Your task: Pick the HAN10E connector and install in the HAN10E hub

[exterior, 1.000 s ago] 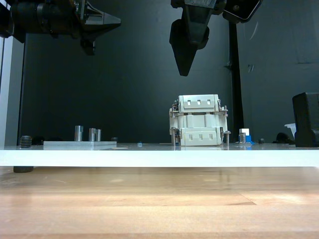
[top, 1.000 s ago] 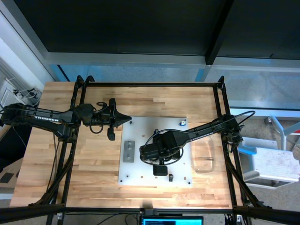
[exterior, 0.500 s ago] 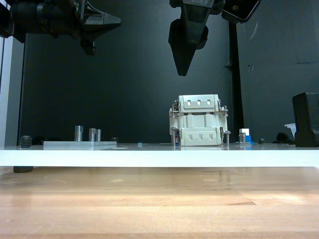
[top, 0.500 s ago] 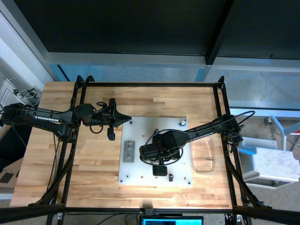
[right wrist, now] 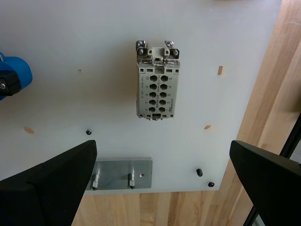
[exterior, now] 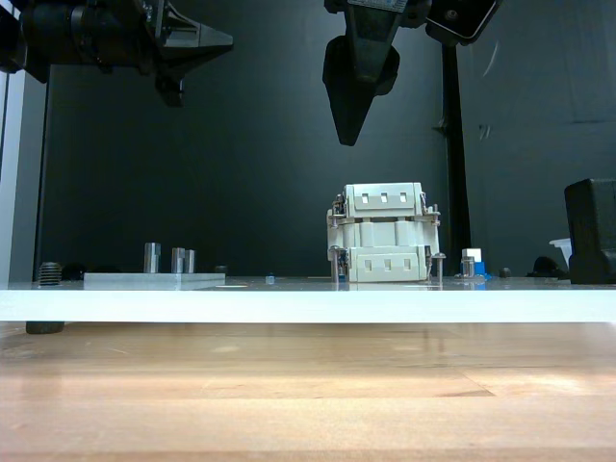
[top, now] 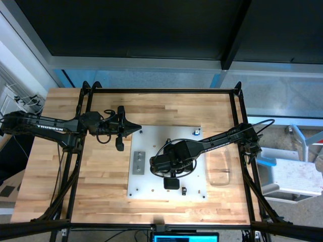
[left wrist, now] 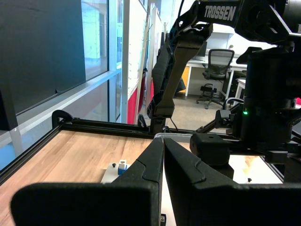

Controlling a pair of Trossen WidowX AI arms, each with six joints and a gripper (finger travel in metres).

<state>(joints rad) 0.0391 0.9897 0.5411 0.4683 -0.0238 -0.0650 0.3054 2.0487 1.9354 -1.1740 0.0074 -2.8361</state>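
The pale HAN10E connector sits upright on top of the beige HAN10E hub, which is fixed to the white plate. In the right wrist view the connector shows its rows of dark pin holes, with the hub's silvery tab at one end. My right gripper hangs open above the stack, apart from it, holding nothing. In the high view the right gripper hides the stack. My left gripper is shut and empty, parked high off the plate's left edge.
A grey metal block with short posts lies on the plate's left part. A blue part sits at the plate's far right corner. A black block and a tiny black part lie near the front edge.
My right gripper has risen a little and drifted slightly left above the stack. The connector, the hub and the left arm have not moved.
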